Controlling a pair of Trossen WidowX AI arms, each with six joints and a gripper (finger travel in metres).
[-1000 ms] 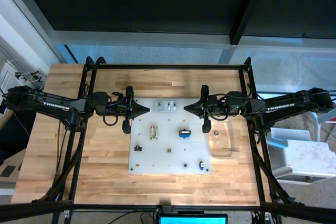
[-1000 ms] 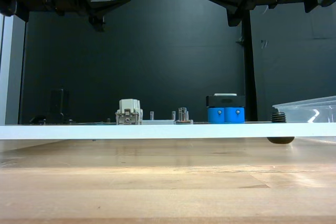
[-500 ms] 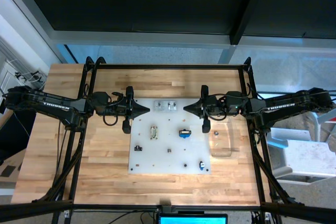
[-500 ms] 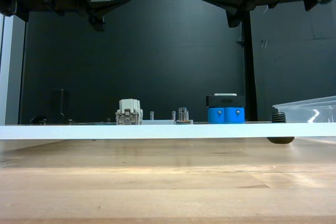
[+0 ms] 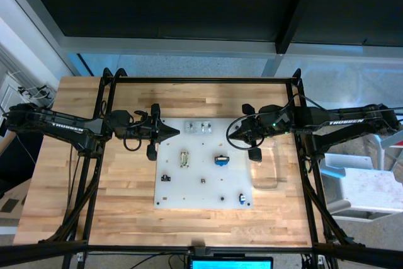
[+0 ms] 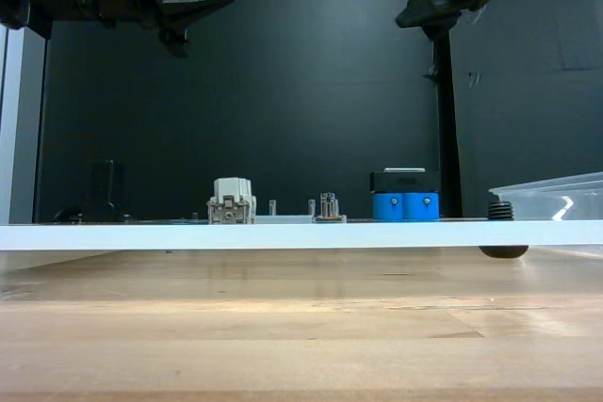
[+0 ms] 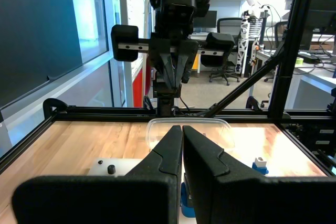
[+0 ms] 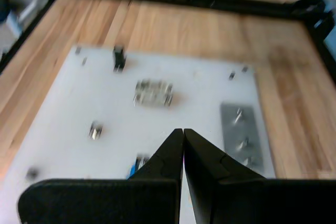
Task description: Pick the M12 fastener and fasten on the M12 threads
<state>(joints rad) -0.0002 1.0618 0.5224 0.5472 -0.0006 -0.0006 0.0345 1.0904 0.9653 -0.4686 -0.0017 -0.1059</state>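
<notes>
Black ribbed stud (image 6: 499, 208) stood at smooth white board's (image 5: 189, 184) near right edge. With jaws together, left gripper (image 5: 177, 132) and right gripper (image 5: 230, 137) hovered above its far edge.

Short black ribbed stud (image 6: 499, 209), upright, bare.

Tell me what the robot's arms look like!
Both arms are black, with white TROSSEN lettering and looping black cables. The left gripper, over the board's far left edge, and the right gripper, over its far right, end in pointed wedge-shaped fingers.
</notes>
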